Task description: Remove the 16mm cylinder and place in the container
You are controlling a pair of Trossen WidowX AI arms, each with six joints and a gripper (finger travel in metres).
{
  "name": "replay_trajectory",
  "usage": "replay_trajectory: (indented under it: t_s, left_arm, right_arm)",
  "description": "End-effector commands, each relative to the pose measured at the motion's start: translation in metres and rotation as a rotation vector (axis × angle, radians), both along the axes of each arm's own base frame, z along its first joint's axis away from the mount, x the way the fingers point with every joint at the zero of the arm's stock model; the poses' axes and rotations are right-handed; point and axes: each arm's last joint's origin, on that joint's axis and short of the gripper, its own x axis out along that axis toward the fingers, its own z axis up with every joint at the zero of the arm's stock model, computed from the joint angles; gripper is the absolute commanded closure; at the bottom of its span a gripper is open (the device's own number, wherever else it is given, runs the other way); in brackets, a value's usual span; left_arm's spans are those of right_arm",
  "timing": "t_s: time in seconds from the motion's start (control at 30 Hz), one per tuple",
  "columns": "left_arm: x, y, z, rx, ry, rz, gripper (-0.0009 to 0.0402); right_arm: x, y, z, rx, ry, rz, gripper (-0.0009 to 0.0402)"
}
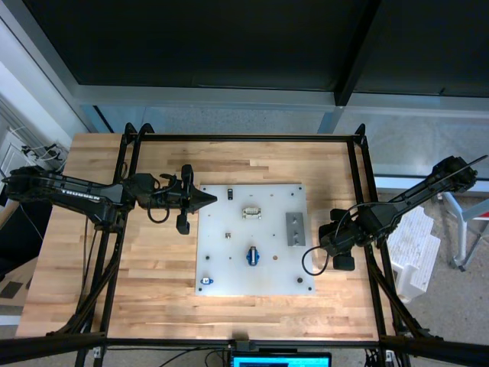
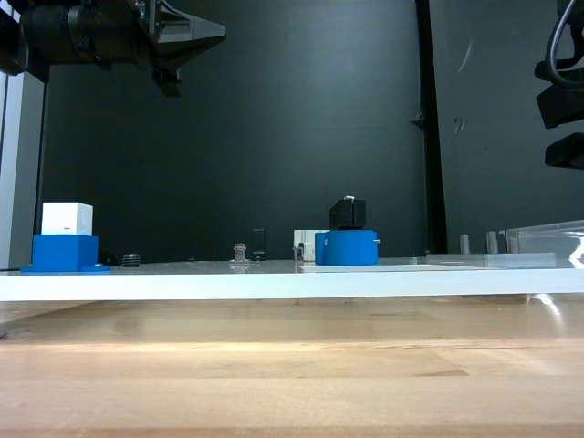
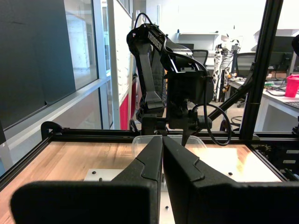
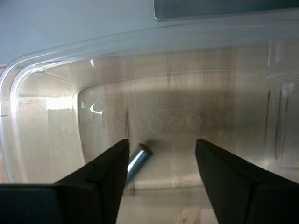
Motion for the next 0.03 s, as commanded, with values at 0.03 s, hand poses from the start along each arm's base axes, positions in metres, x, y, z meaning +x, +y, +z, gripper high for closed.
replay_trajectory:
  t_s: [0.03]
  left_arm:
    - [0.0001,0.0001,0.0,0.0,0.0,0.0,0.0393]
  right_arm:
    - [0.0001,0.0001,0.0001,0.0,-0.002,0.001,0.0165]
